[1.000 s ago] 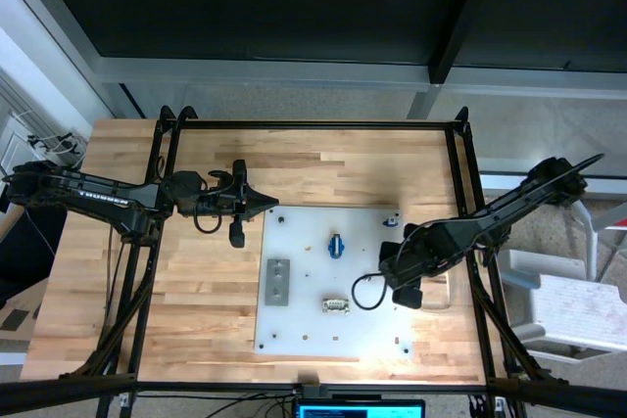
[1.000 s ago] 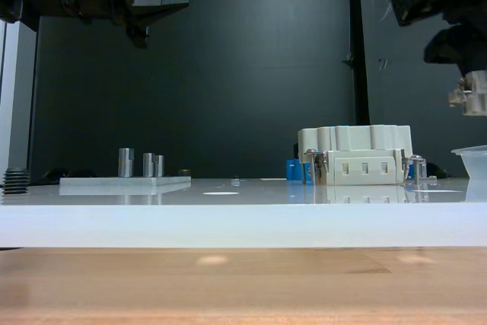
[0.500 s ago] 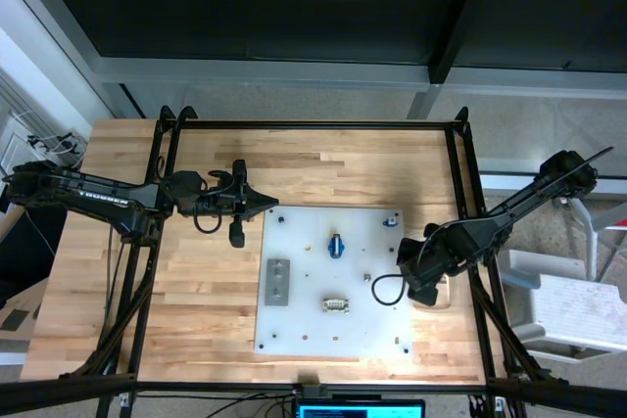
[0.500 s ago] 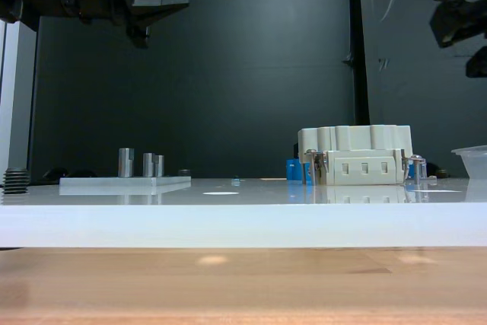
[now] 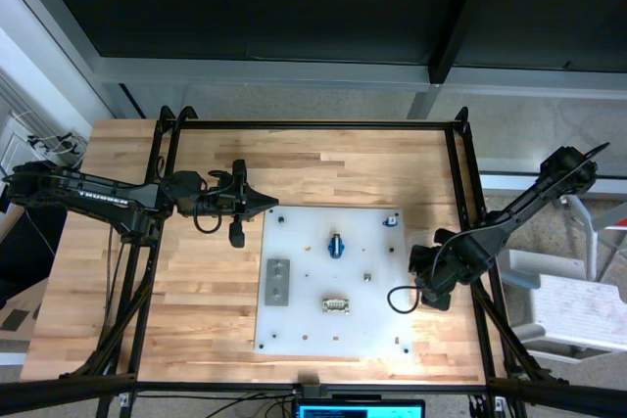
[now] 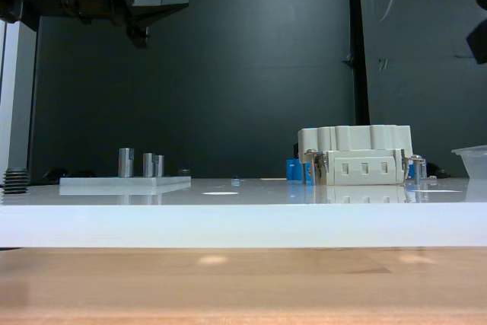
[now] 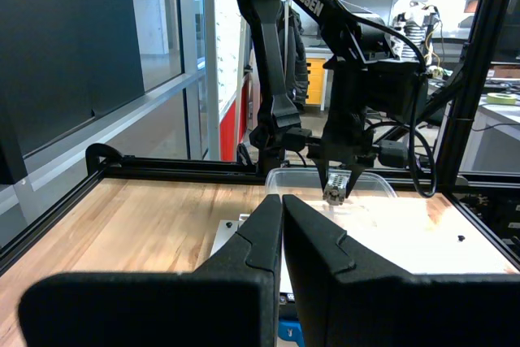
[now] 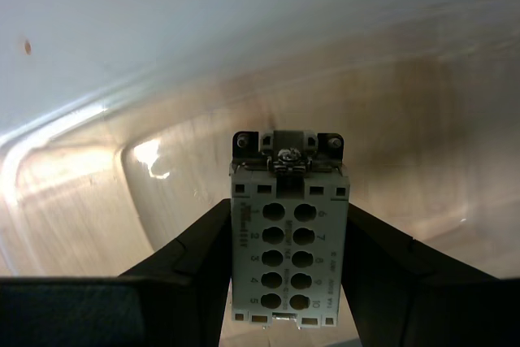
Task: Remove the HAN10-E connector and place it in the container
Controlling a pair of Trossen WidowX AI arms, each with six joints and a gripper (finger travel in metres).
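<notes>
The HAN10-E connector (image 8: 288,241) is clamped between the two fingers (image 8: 191,253) of the right gripper (image 8: 288,213), one finger pressed on each long side, with its face of ten numbered holes turned to the wrist camera. It is held over the container (image 8: 57,160), whose clear floor and rounded wall are seen beneath it. Whether the connector touches that floor cannot be told.

In the high view the right gripper (image 5: 431,286) is seen over the table (image 5: 196,301) just off the right edge of the white board (image 5: 313,330), toward its near right corner. The container there is mostly hidden by the arm. In the low view only a part of the container's rim (image 6: 472,154) is shown at the board's right end.

From the left wrist camera the connector (image 7: 333,193) is seen hanging from the right arm at the level of the container's rim (image 7: 370,176).

The left gripper (image 5: 263,205) is held high above the table beside the board's far left corner, pointing toward the board. Its fingers (image 7: 313,245) are pressed together with nothing between them.

On the board a beige housing (image 5: 336,305) is seated near the near edge, a grey block (image 5: 278,283) is set by the left edge, and a blue part (image 5: 336,244) stands near the middle.
</notes>
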